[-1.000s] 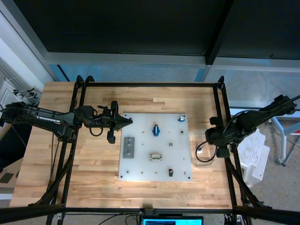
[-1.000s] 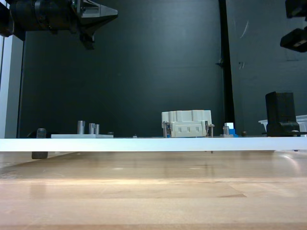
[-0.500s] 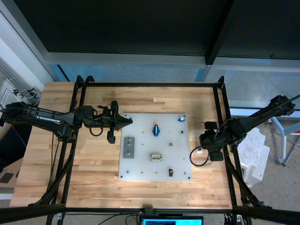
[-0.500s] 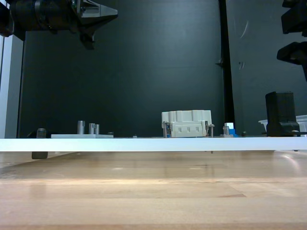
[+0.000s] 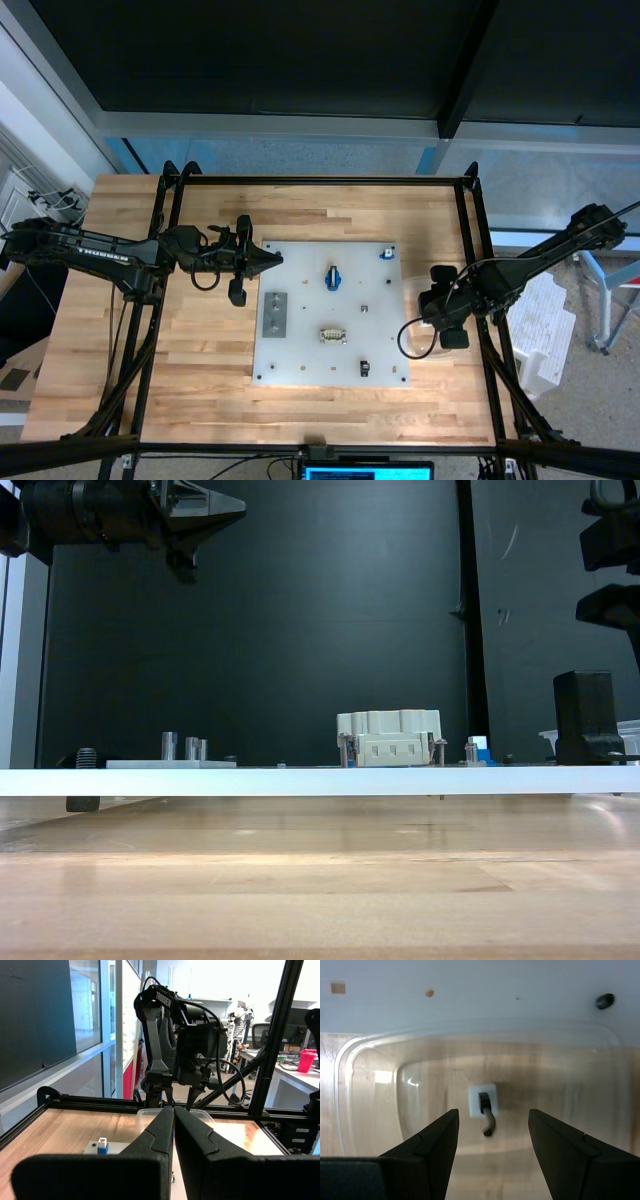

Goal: Pick the USB connector and install on taskboard

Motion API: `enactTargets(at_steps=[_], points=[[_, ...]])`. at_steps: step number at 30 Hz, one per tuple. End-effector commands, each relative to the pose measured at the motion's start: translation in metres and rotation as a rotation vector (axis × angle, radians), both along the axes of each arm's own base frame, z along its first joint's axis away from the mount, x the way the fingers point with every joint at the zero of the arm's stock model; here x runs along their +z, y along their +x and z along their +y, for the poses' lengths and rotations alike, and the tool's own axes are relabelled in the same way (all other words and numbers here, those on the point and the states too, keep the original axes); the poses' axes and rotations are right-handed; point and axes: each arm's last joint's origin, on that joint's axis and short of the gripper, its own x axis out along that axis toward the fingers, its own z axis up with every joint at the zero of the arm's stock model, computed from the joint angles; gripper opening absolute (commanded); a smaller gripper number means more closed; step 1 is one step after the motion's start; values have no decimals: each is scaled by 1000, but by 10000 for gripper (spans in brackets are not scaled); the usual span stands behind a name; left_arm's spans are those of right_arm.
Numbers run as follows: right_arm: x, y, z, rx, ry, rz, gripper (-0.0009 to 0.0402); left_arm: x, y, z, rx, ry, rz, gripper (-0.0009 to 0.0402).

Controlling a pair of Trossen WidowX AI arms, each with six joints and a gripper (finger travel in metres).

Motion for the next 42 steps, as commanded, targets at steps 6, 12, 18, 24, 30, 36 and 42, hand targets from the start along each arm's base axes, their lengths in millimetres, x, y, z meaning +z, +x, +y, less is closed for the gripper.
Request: enactTargets(at_steps=[6,12,18,24,30,36,42], points=[[-29,-3,-1,41,-22,10,192,0,0,0,0,0,0,0],[-35,-2,-1,46,-32,16,192,0,0,0,0,0,0,0],[-41,1,1,55,-41,41,192,0,0,0,0,0,0,0],[-43,3,2,69,-46,43,192,0,0,0,0,0,0,0],[-46,4,2,72,-51,53,192,0,0,0,0,0,0,0],[-46,4,2,70,-52,57,177,0,0,0,0,0,0,0],[-46,4,3,71,-52,57,122,0,0,0,0,0,0,0]])
